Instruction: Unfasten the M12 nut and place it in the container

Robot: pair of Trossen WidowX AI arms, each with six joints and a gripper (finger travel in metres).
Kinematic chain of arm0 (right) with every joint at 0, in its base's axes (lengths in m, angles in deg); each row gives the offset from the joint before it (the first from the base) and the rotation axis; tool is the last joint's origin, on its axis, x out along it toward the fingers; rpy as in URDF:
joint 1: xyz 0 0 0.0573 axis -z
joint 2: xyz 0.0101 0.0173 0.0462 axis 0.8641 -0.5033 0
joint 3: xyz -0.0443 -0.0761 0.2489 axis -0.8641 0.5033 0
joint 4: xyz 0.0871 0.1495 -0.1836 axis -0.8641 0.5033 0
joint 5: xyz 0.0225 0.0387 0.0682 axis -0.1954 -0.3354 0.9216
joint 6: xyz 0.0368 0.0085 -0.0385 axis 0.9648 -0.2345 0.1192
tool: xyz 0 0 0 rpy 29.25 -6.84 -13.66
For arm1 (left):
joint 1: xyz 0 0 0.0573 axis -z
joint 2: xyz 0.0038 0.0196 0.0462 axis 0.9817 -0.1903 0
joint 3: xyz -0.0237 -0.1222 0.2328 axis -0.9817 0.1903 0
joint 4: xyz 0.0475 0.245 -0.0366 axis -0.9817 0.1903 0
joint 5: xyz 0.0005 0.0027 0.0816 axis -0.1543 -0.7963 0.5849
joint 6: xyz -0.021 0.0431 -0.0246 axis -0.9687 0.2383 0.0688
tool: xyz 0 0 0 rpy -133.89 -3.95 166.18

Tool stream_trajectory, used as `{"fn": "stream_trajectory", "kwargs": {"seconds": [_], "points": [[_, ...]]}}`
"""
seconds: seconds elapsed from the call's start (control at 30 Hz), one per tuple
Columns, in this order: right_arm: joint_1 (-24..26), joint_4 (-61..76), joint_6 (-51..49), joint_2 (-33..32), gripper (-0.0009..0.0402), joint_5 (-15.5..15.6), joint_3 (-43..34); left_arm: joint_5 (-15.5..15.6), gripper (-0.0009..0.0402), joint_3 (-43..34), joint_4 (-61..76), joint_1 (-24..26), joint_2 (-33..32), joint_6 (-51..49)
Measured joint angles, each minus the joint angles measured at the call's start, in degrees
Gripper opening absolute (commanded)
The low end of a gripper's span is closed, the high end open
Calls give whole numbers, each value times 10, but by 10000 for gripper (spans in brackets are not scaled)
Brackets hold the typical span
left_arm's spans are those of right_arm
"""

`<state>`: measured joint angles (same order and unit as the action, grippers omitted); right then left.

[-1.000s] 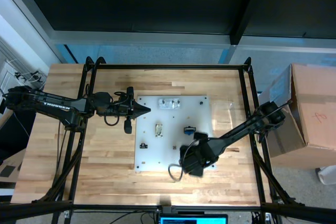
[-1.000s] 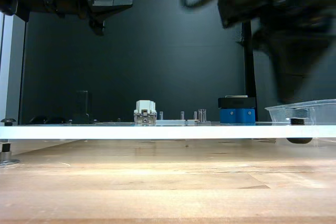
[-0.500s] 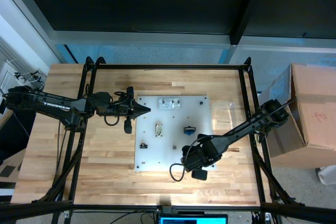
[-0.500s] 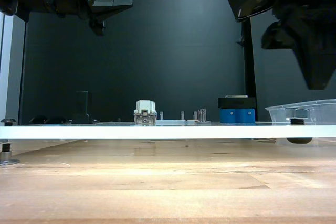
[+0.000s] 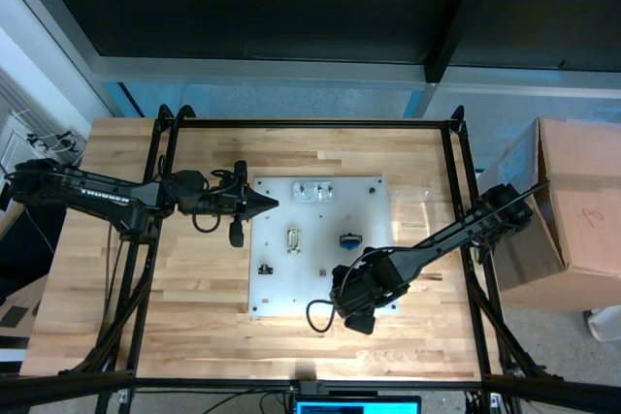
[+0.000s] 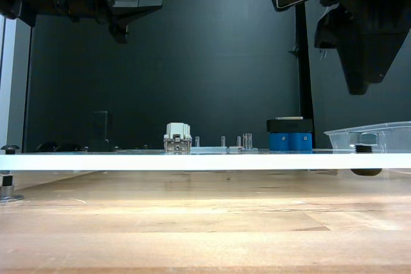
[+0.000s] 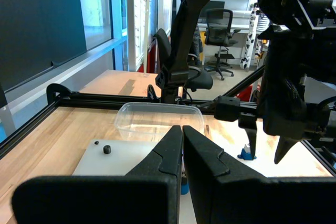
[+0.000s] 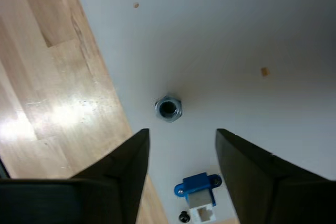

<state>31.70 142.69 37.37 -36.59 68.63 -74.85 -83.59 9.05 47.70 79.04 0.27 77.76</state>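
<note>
— Over the worktop (image 5: 204,278), in the high view, where do the two arms sit?
— At the left, the left gripper (image 5: 269,204) points inward at the far left edge of the white board (image 5: 291,288). The right gripper (image 5: 351,290) hangs over the board's near right part and hides the M12 nut from this view. A clear container (image 5: 415,203) lies just beside the board's far right edge, and a cardboard box (image 5: 572,201) stands off the worktop's right side.
— And the low view?
— The M12 nut (image 6: 363,138) sits on its stud (image 6: 364,148), with black ribs showing beneath it, in front of the container (image 6: 385,131). The right gripper (image 6: 355,81) is above it and apart, fingers pointing down. The left gripper (image 6: 156,2) is high at the left. A blue block (image 6: 290,140) and a white connector (image 6: 178,139) stand on the board.
— Left wrist view?
— The left gripper (image 7: 182,129) has its fingers pressed together. Beyond them are the container (image 7: 157,121), a small black post (image 7: 107,149) on the board, and the right gripper (image 7: 268,149) with its fingers spread.
— Right wrist view?
— The right gripper (image 8: 182,131) is spread wide and pinches nothing. The nut (image 8: 168,108) shows end-on, on the board near its edge, clear of both fingers (image 8: 128,166). A blue bracket (image 8: 198,186) lies between them
</note>
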Motion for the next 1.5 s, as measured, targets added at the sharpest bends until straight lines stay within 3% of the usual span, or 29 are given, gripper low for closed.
{"fn": "stream_trajectory", "kwargs": {"seconds": [0.17, 0.5, 0.77, 0.87, 1.23, 1.37, 1.5], "points": [[-1, -20, -37, -22, 225, 1, 0, 0, 0, 0, 0, 0, 0, 0], [0, -58, -85, -51, 199, 0, 15, 0, 0, 0, 0, 0, 0, 0], [0, -71, -103, -58, 149, -4, 24, 0, 0, 0, 0, 0, 0, 0], [0, -72, -111, -58, 119, -14, 24, 0, 0, 0, 0, 0, 0, 0], [0, -67, -165, -58, -3, -5, 24, 0, 0, 0, 0, 0, 0, 0], [1, -66, -240, -57, 9, 16, 24, 0, 0, 0, 0, 0, 0, 0], [0, -62, -347, -53, 10, 17, 24, 0, 0, 0, 0, 0, 0, 0]]}}
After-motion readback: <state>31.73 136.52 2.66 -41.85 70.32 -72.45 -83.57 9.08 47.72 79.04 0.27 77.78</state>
